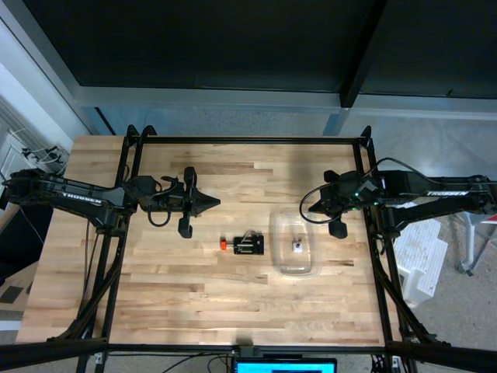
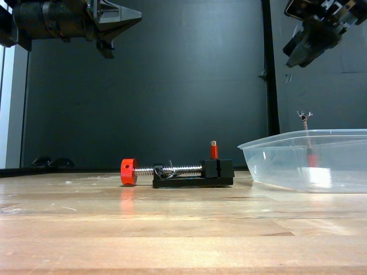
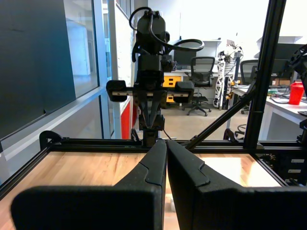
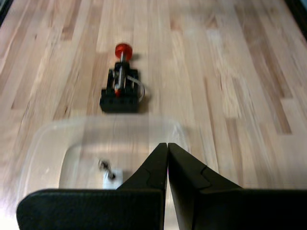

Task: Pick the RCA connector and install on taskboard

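The step in hand looks like the reach for the connector [image 4: 108, 171], which lies inside the tray [image 4: 96, 128] with its frayed wire end sticking up above the rim in the low view. The taskboard [image 1: 250, 245] sits on the table [image 1: 155, 303] just beside the tray, on its left. To do this well, the right gripper [image 4: 167, 145] should spread its fingers before it descends. It should come down inside the tray walls without knocking the rim, and close on the connector's solid body rather than the thin wire (the wire would likely bend or slip). A grip that keeps the connector lined up with the fingers should make seating it on the taskboard easier. The right gripper hangs well above the table over the tray's far edge, tilted down toward it. Its fingers are pressed together, holding nothing and touching nothing. The left gripper [image 3: 166, 142] is parked high over the left part of the table, well apart from the taskboard, its fingers likewise pressed together and empty.
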`<state>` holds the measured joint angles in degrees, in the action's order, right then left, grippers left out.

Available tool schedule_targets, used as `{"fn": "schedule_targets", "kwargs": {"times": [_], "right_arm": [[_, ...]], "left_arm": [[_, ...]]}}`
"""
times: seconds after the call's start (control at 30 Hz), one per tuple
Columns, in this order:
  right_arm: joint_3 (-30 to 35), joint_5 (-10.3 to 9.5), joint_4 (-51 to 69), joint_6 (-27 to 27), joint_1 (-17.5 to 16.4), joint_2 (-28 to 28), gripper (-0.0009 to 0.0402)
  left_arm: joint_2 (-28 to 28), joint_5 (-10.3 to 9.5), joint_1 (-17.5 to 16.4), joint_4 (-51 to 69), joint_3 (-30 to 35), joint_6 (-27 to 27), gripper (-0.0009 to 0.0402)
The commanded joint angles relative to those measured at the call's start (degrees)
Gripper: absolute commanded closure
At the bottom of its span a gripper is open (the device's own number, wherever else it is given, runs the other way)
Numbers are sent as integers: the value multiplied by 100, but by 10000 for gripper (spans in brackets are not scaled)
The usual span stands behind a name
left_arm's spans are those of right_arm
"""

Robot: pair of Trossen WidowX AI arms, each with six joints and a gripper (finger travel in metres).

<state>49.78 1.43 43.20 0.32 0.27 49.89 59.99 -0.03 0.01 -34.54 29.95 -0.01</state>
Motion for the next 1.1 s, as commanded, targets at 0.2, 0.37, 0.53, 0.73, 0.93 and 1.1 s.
{"fn": "schedule_targets", "kwargs": {"times": [0.2, 0.37, 0.53, 0.73, 0.93, 1.1], "right_arm": [[520, -162, 1152, 275, -208, 61, 393], [555, -153, 1499, 455, -494, 90, 393], [555, -96, 1526, 682, -793, 170, 393], [555, -44, 1510, 793, -990, 417, 393], [555, 55, 1394, 822, -1014, 695, 393], [553, 55, 1390, 831, -1023, 835, 378]], "left_arm": [[2, 0, 0, 0, 0, 2, 393], [0, 0, 0, 0, 0, 2, 393], [2, 0, 0, 0, 0, 0, 393], [2, 0, 0, 0, 0, 2, 393], [2, 0, 0, 0, 0, 2, 393], [2, 0, 0, 0, 0, 0, 393]]}}
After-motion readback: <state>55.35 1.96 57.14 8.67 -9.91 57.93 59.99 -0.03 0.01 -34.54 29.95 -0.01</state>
